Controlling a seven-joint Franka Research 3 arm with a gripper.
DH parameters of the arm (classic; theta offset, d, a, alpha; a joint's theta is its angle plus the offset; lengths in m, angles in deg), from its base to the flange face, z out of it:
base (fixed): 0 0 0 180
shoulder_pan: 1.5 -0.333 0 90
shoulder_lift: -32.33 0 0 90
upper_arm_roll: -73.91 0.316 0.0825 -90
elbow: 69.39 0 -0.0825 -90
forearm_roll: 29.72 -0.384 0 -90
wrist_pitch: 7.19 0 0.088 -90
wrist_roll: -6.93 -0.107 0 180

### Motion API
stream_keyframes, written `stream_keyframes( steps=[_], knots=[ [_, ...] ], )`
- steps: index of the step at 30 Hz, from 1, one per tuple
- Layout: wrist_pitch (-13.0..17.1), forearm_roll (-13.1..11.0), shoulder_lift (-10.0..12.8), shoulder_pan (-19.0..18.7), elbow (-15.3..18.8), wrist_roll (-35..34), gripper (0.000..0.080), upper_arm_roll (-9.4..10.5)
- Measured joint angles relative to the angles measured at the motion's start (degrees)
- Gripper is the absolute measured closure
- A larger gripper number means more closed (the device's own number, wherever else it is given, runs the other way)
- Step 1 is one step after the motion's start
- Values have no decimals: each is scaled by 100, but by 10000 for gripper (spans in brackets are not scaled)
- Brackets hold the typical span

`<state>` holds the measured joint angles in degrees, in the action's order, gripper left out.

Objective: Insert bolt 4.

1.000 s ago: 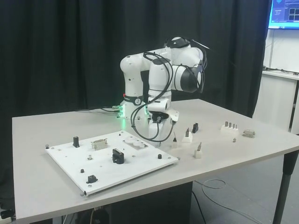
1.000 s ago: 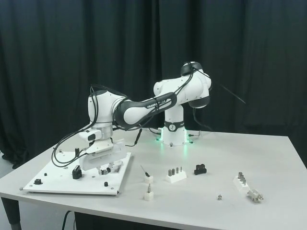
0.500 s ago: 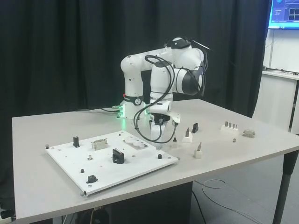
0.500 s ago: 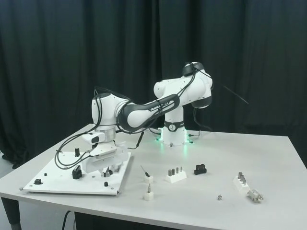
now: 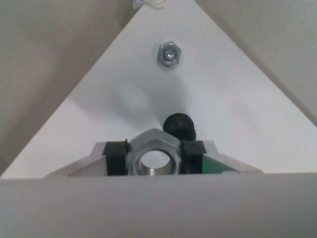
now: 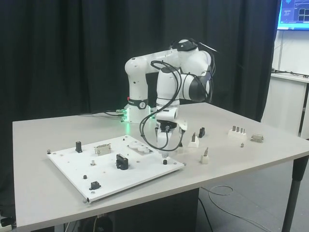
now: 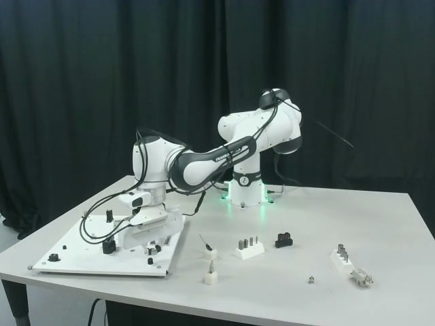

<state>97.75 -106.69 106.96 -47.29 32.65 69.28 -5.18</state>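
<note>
- Gripper [image 5: 155, 157] sits nearest in the wrist view, its two black fingertips [image 5: 115, 154] pinching a grey hex piece [image 5: 154, 156] between them; the threaded bore of this piece faces the camera, and whether it belongs to bolt 4 cannot be told.
- Black round knob [image 5: 178, 125] stands on the white board [image 5: 99, 129] just beyond the held hex piece, close to it.
- Grey hex nut [image 5: 169, 53] sits farther out on the same board, near the board's corner, with grey table [image 5: 44, 59] showing on both sides of that corner.
- Room views show the gripper [image 6: 163, 153] held low over the board's edge nearest the arm's base, hovering just above a small black knob [image 6: 165, 162].
- Black block [image 6: 121, 161] stands near the middle of the board, a smaller black part [image 6: 94, 184] near its front edge, and a black post [image 6: 78, 146] toward its back corner.
- White holders [image 7: 249, 248] with small upright metal pieces stand on the table beside the board, well apart from the gripper [image 7: 153, 243].
- White arm [image 7: 204, 160] reaches from its base [image 7: 246, 191], which glows green at the far side of the table.
</note>
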Motion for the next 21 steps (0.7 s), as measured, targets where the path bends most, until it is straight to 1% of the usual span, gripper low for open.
stream_keyframes(
  steps=[21],
  knots=[
    [132,-70,3,58,-9,0,577,68]
  ],
)
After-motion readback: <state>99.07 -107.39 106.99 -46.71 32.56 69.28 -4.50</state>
